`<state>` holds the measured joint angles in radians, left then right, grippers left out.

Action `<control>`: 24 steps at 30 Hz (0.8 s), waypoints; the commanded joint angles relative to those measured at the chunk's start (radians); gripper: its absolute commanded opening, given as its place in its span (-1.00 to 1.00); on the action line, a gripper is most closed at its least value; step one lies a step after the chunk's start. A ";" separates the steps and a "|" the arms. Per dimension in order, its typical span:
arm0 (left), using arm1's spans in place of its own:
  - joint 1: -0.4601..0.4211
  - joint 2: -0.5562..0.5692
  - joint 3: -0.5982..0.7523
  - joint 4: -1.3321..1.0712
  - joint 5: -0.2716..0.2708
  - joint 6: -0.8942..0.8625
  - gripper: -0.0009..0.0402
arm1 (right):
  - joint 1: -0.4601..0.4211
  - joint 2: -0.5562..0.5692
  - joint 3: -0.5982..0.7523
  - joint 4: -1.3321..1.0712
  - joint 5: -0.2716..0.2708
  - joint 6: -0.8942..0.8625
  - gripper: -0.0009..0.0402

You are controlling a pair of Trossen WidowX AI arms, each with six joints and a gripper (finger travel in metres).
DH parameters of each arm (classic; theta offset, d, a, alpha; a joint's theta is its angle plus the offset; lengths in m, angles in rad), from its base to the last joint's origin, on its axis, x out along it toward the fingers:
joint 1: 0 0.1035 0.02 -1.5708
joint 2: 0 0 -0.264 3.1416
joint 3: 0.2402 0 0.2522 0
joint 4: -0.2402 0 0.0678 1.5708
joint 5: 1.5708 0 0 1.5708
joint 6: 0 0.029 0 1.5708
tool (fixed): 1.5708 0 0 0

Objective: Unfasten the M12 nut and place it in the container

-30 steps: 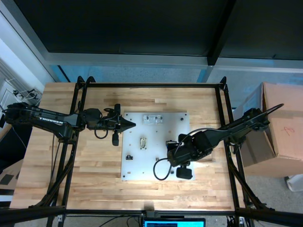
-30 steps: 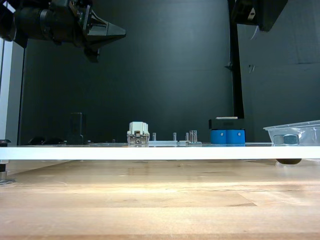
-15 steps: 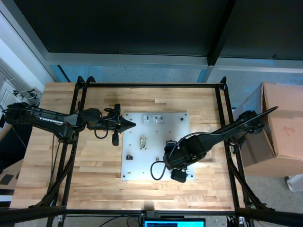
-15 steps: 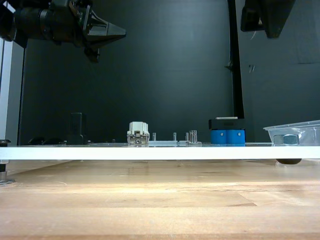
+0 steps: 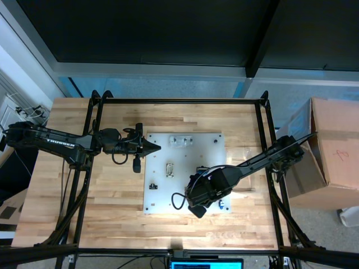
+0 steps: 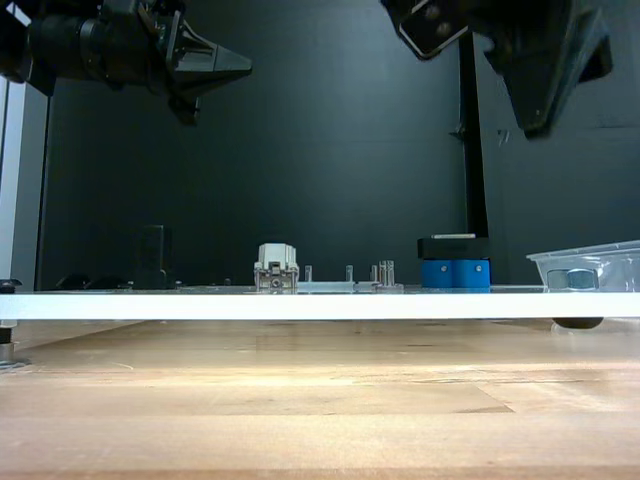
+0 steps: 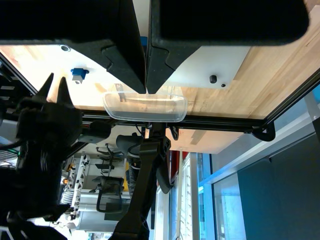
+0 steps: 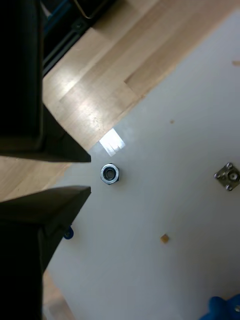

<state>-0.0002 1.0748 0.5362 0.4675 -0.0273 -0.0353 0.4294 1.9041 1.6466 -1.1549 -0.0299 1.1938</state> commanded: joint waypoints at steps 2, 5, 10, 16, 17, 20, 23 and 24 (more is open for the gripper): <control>0.000 0.000 0.000 0.000 0.000 0.000 -0.96 | 0.006 0.021 0.000 0.001 0.004 0.189 -0.28; 0.000 0.000 0.000 0.000 0.000 0.000 -0.96 | 0.013 0.035 0.000 0.009 0.011 0.312 -0.09; 0.000 0.000 0.000 0.000 0.000 0.000 -0.96 | 0.018 0.063 0.000 0.016 0.007 0.378 0.15; 0.000 0.000 0.000 0.000 0.000 0.000 -0.96 | 0.020 0.087 -0.001 0.033 -0.019 0.416 0.26; 0.000 0.000 0.000 0.000 0.000 0.000 -0.96 | 0.019 0.090 -0.002 0.031 -0.018 0.415 0.26; 0.000 0.000 0.000 0.000 0.000 0.000 -0.96 | 0.019 0.101 -0.003 0.027 -0.016 0.426 0.24; 0.000 0.000 0.000 0.000 0.000 0.000 -0.96 | 0.019 0.115 -0.004 0.029 -0.017 0.449 0.20; 0.000 0.000 0.000 0.000 0.000 0.000 -0.96 | 0.019 0.116 -0.004 0.030 -0.017 0.454 0.19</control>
